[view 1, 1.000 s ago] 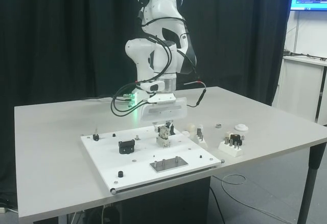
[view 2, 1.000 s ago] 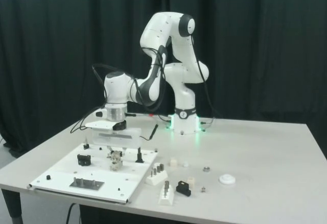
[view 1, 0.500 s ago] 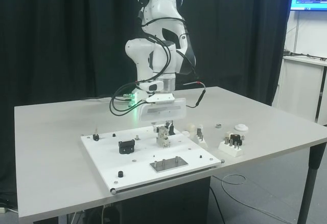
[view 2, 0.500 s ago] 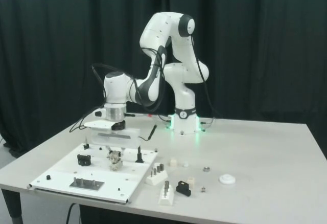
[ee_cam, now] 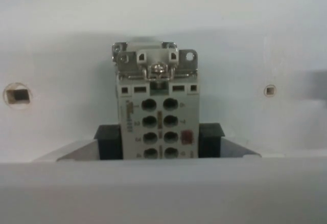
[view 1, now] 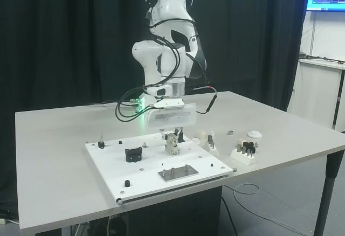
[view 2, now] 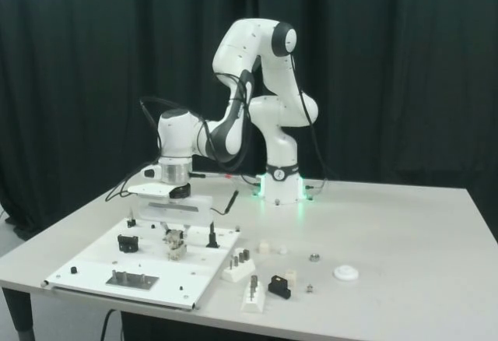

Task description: Insert waterproof.

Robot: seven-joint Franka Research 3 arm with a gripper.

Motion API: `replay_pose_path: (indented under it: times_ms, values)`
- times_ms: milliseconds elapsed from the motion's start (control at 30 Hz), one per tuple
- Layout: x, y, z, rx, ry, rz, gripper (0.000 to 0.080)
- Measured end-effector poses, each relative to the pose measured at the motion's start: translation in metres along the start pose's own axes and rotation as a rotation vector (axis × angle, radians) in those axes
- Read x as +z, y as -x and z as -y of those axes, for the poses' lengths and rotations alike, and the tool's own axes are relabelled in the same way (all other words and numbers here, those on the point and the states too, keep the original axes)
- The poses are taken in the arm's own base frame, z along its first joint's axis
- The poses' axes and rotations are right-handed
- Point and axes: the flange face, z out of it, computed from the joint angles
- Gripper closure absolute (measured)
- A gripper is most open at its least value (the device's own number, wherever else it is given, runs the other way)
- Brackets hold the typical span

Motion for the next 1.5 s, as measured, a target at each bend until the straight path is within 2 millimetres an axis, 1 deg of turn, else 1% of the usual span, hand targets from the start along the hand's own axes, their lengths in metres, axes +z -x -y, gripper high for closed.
replay_pose_path:
  times_ms: [333, 1100, 1300, 1500]
  values:
    - [-0.0002, 0.0030, 0.0025, -0.001, -0.001, 0.012, 0.0493]
    - [-0.0002, 0.0025, 0.0027, -0.001, -0.003, 0.006, 0.0493]
    - [0.0042, 0.0031, 0.0039, -0.007, -0.001, 0.002, 0.0493]
    - [0.0039, 0.0031, 0.0039, -0.008, -0.002, 0.001, 0.0493]
